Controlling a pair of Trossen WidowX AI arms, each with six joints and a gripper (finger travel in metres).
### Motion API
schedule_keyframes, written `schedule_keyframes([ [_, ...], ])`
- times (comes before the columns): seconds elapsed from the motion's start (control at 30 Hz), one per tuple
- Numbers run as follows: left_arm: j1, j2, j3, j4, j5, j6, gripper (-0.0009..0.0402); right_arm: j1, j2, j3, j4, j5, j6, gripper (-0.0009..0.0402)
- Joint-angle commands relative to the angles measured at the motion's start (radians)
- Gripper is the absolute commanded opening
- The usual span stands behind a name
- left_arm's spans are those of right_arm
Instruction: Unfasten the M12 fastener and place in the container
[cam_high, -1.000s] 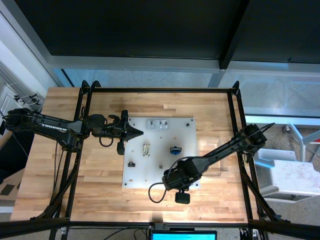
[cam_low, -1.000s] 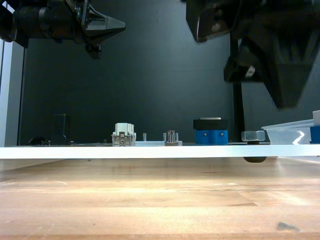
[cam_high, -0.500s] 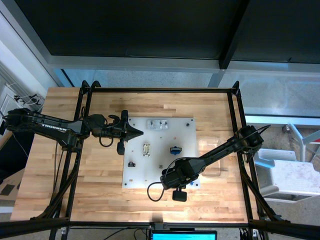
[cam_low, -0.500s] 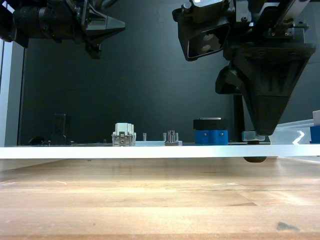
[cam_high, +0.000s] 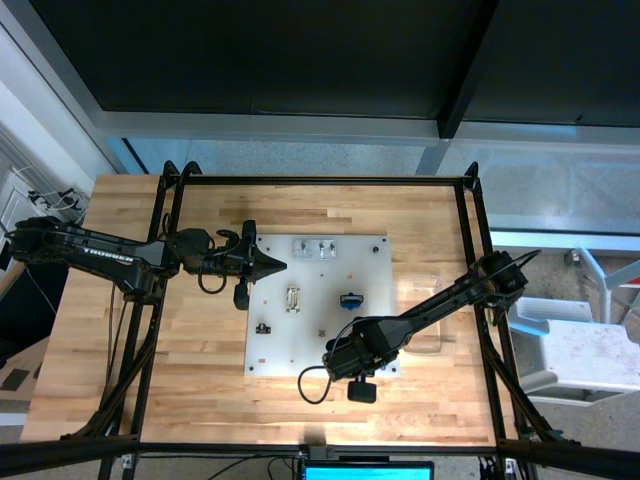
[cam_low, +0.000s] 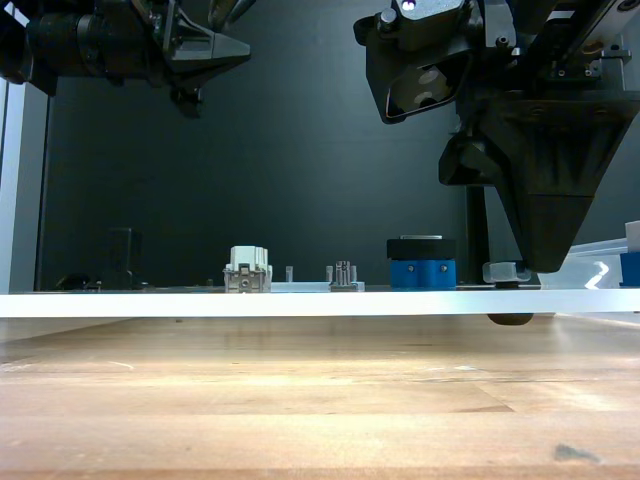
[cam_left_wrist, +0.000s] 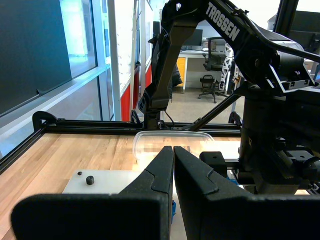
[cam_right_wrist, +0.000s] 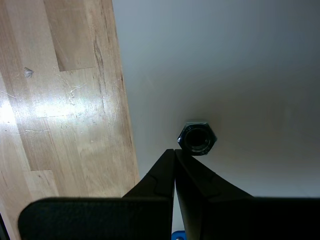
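Board (cam_high: 300, 350), nut (cam_right_wrist: 197, 138) beside right gripper (cam_right_wrist: 174, 150), left (cam_left_wrist: 173, 149) aloft

Small silver hexagonal M12 fastener (cam_right_wrist: 197, 138), bore upward, level, low over white board (cam_right_wrist: 225, 60). Shallow clear container (cam_high: 413, 284), upright, right of centre in high view.

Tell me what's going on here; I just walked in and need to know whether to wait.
The right arm is working alone. The right gripper is down at the white board's near right edge, fingers shut on nothing, tips just beside the small silver nut. The nut appears to sit on its stud, not yet in the clear tray to the board's right. The left gripper, shut, hangs parked above the board's far left edge.
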Motion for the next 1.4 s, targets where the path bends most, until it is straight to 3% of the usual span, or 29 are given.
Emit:
schedule_keyframes([
  [0.03,0.000,0.000,0.000,0.000,0.000,0.000,0.0000,-0.002,0.000,0.000,0.001,0.006,0.001,0.0000],
  [0.13,0.000,0.000,0.000,0.000,0.000,0.000,0.0000,-0.003,0.000,0.000,-0.003,0.012,-0.003,0.0000],
  [0.17,0.000,0.000,0.000,0.000,0.000,0.000,0.0000,-0.003,0.000,0.000,-0.019,0.047,-0.002,0.0000],
  [0.23,0.000,0.000,0.000,0.000,0.000,0.000,0.0000,-0.003,-0.002,0.008,-0.080,0.205,0.064,0.0000],
  [0.27,0.000,0.000,0.000,0.000,0.000,0.000,0.0000,-0.003,-0.002,0.016,-0.110,0.256,0.088,0.0000],
  [0.33,0.000,0.000,0.000,0.000,0.000,0.000,0.0000,-0.003,-0.005,0.029,-0.140,0.278,0.076,0.0000],
  [0.43,0.000,0.000,0.000,0.000,0.000,0.000,0.0000,-0.003,-0.015,0.035,-0.153,0.276,0.080,0.0000],
  [0.57,0.000,0.000,0.000,0.000,0.000,0.000,0.0000,-0.002,-0.023,0.048,-0.160,0.240,0.084,0.0000],
  [0.83,0.000,0.000,0.000,0.000,-0.003,0.000,0.0000,-0.002,-0.030,0.113,-0.161,0.016,0.074,0.0000],
  [0.93,0.000,0.000,0.000,-0.006,-0.002,0.000,0.0000,-0.002,-0.030,0.135,-0.159,-0.032,0.076,0.0000],
  [1.03,0.000,0.000,0.000,-0.010,-0.003,0.000,0.0000,-0.002,-0.030,0.140,-0.160,-0.021,0.148,0.0000],
  [1.2,0.000,0.000,0.000,-0.022,-0.003,0.000,0.0000,-0.002,-0.019,0.143,-0.160,0.033,0.417,0.0000],
  [1.3,0.000,0.000,0.000,-0.022,-0.003,0.000,0.0000,0.003,-0.011,0.146,-0.160,0.032,0.428,0.0015],
  [1.4,0.000,0.000,0.000,-0.022,-0.003,0.000,0.0000,0.005,-0.002,0.146,-0.159,0.038,0.428,0.0058],
])
